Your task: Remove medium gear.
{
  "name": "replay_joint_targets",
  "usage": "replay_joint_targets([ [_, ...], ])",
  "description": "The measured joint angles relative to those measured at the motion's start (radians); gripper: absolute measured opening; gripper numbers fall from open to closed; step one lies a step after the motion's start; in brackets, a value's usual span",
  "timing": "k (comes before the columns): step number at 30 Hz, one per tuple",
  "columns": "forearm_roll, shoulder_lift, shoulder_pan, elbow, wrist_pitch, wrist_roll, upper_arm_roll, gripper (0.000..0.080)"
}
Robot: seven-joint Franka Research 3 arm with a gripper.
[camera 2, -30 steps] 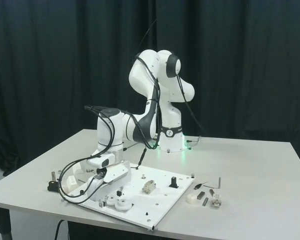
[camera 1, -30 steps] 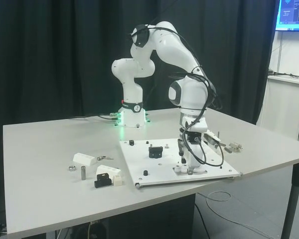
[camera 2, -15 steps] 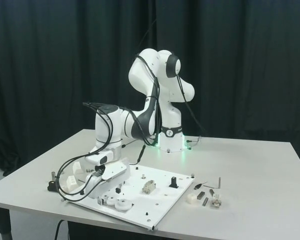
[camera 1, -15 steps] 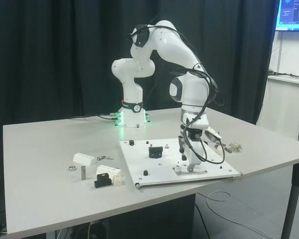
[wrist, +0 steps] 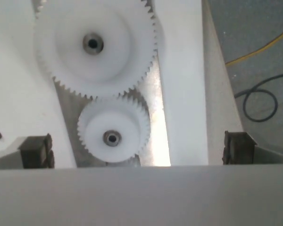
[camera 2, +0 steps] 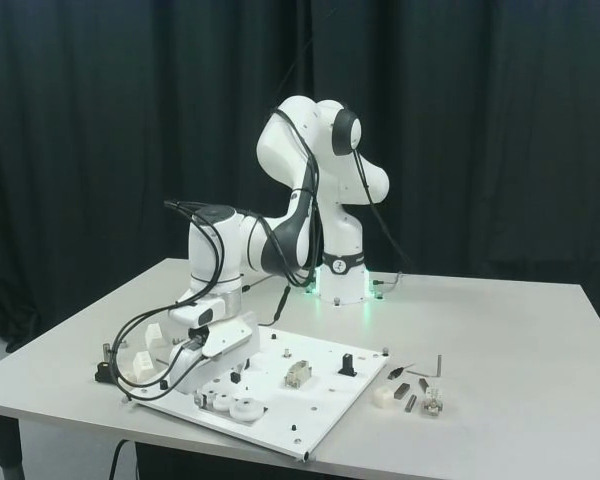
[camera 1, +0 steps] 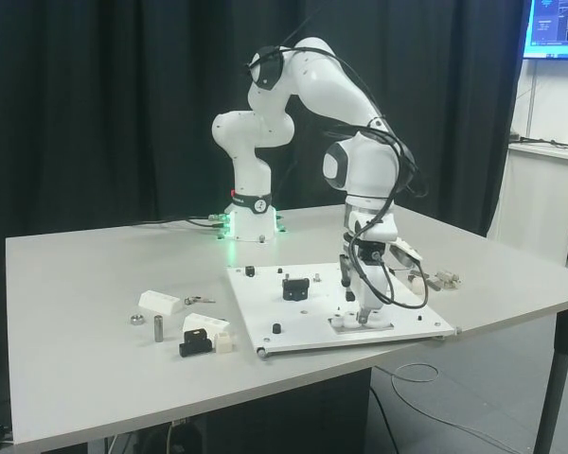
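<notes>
Wrist view only: medium gear [wrist: 112, 136] meshed w/ big gear [wrist: 94, 46].

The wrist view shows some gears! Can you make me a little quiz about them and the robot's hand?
1. True or false: the hand is shut tight on the medium gear.
2. How do the medium gear and the large gear sit together? A: their teeth meet. B: they lie far apart. C: one is stacked on the other.
3. Fill in: the gears sit on a white ____ that lies on the grey table.

Key
1. False: the hand is open, with a finger off to each side and neither touching the gear.
2. A
3. board
</notes>
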Motion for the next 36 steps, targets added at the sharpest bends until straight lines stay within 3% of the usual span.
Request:
replay_joint_targets([
  [36,-0.001,0.021,0.002,0.002,-0.004,-0.001,-0.001,0.0800],
])
